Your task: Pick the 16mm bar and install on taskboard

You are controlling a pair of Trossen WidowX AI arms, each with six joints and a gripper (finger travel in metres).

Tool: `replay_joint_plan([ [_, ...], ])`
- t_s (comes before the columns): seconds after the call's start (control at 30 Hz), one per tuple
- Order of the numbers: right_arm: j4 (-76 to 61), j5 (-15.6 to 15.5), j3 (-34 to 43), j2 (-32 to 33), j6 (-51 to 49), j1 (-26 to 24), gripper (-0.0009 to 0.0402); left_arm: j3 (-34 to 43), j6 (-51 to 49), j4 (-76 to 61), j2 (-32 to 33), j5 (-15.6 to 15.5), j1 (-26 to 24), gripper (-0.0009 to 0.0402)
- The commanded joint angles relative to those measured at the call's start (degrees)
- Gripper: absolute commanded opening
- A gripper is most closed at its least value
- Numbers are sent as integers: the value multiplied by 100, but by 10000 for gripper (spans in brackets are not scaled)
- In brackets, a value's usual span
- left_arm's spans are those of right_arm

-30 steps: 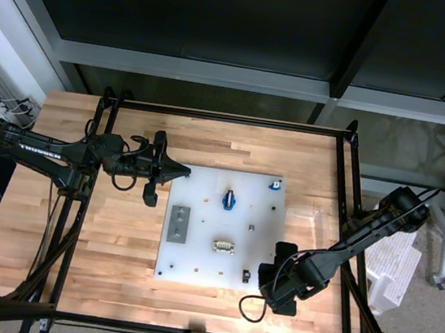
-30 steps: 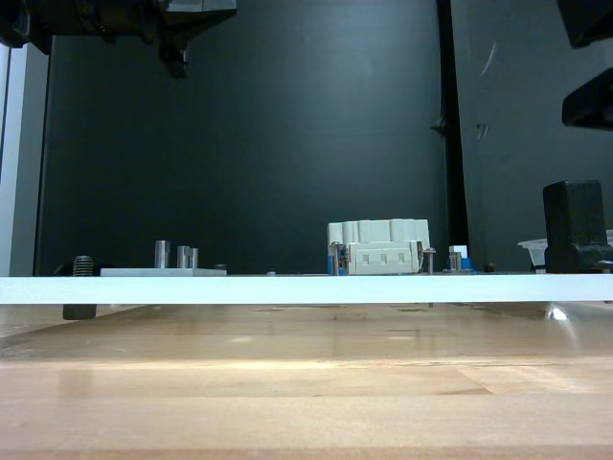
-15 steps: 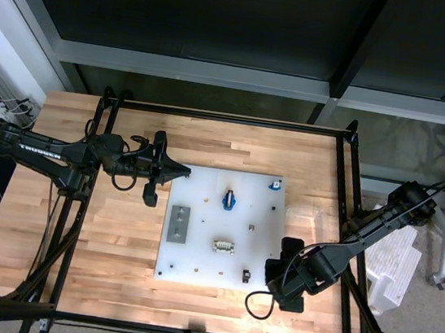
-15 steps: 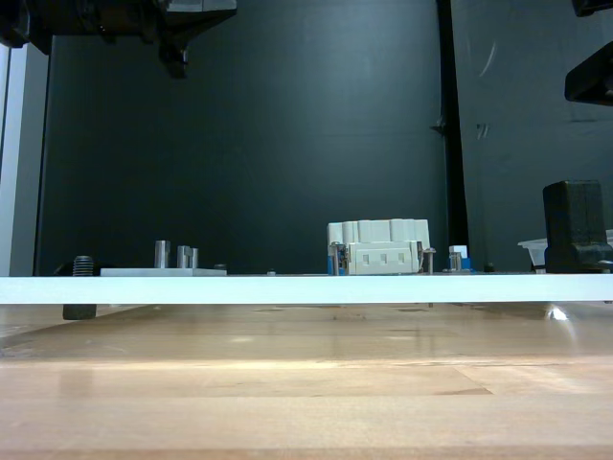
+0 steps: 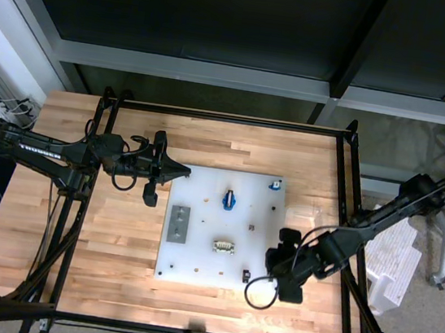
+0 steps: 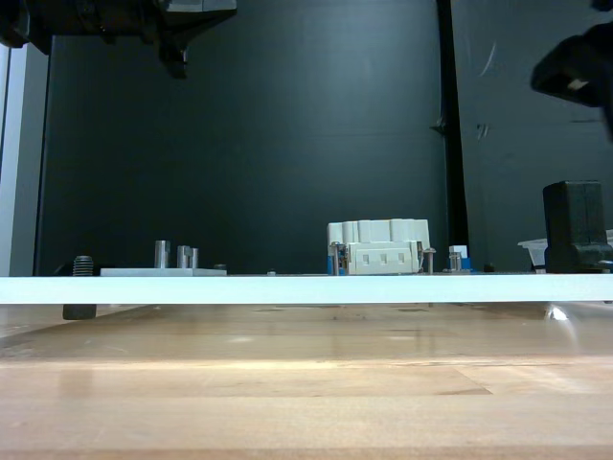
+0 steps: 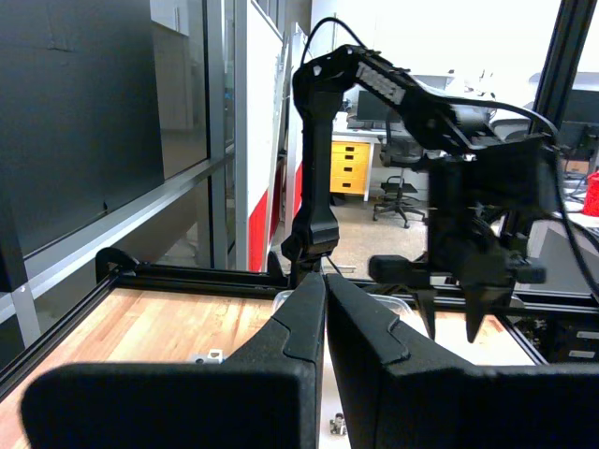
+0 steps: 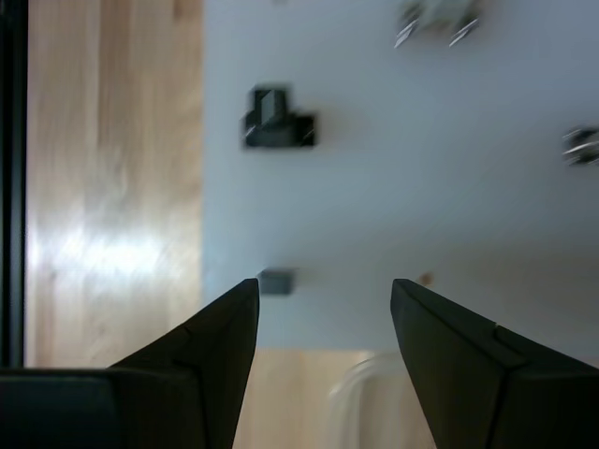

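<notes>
A white taskboard (image 5: 195, 249) lies mid-table with a grey block (image 5: 178, 222) on its left half. Steel round bars stand upright in that block; the thickest (image 6: 163, 254) is at its left end. I cannot tell which of them is the 16mm bar. My left gripper (image 5: 184, 174) hovers at the board's far left corner, shut with nothing in it (image 7: 325, 281). My right gripper (image 5: 275, 260) hangs over the board's near right corner, open and empty (image 8: 323, 290), above a small grey square (image 8: 277, 281).
On the board are a white connector (image 5: 223, 247), a blue fitting (image 5: 228, 199) and a small black part (image 8: 276, 122). A clear bin (image 5: 312, 216) sits right of the board. A black frame rail (image 5: 347, 201) runs along the table's right side.
My right gripper has moved away from the near table edge and slightly left, from over bare wood to over the board's near right corner. The left arm has not moved.
</notes>
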Motion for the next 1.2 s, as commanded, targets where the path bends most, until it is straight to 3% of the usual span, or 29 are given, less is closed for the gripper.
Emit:
replay_joint_plan([
  [0.03,275,334,-280,-481,-234,-177,170,0,0,2,2,0,2,0],
  [0.17,640,807,-525,-1088,-636,-398,137,0,0,0,2,0,0,0],
  [0.63,2476,791,-1357,-2712,-2417,-1635,-3,0,0,2,2,0,2,0],
  [0.77,3040,693,-1567,-3014,-2857,-2055,4,0,0,2,2,0,2,0],
  [1.2,4677,-723,-2055,-3488,-3370,-3423,0,0,0,2,2,0,2,0],
])
